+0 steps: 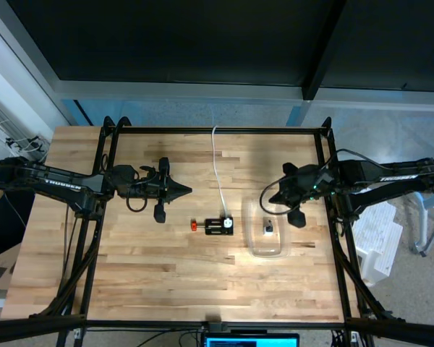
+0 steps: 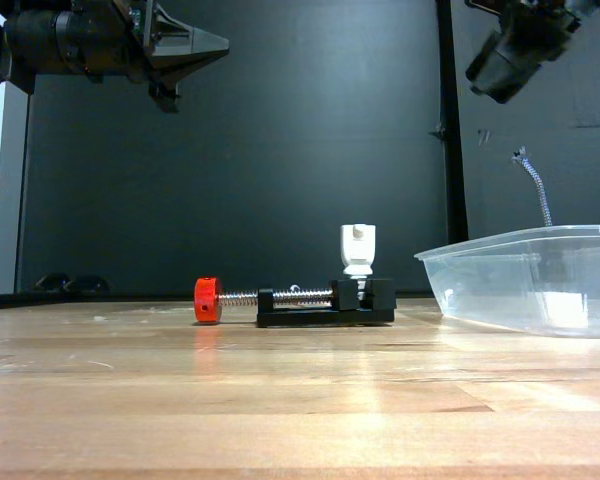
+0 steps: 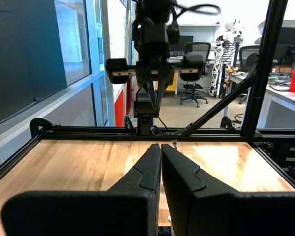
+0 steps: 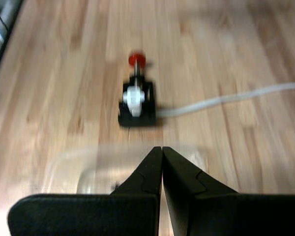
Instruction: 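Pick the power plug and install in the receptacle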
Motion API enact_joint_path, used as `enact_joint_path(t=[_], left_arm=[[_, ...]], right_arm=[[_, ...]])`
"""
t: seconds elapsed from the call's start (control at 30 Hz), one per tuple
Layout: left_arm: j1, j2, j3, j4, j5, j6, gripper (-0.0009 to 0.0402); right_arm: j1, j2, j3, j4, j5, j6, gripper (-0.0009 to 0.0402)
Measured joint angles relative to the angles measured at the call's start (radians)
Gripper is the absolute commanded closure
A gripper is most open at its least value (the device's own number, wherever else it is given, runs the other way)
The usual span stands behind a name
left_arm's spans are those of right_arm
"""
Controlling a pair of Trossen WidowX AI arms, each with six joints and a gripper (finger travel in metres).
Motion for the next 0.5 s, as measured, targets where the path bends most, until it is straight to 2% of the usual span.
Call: enact_joint_path(t=[0.2, 0.37, 0.5], left_arm=[[0.000, 0.000, 0.000, 0.000, 0.000, 0.000, 0.0393], [0.000, 0.000, 0.000, 0.000, 0.000, 0.000, 0.0393], [0.000, 0.000, 0.000, 0.000, 0.000, 0.000, 0.0393]], right_arm=[[0.105, 0.050, 0.009, -0.096, 0.064, 0.097, 0.0393], [0.151, 0.105, 0.009, -0.132, 0.072, 0.135, 0.0388], [0.157, 0.146, 0.009, -0.160, 0.064, 0.154, 0.0352]])
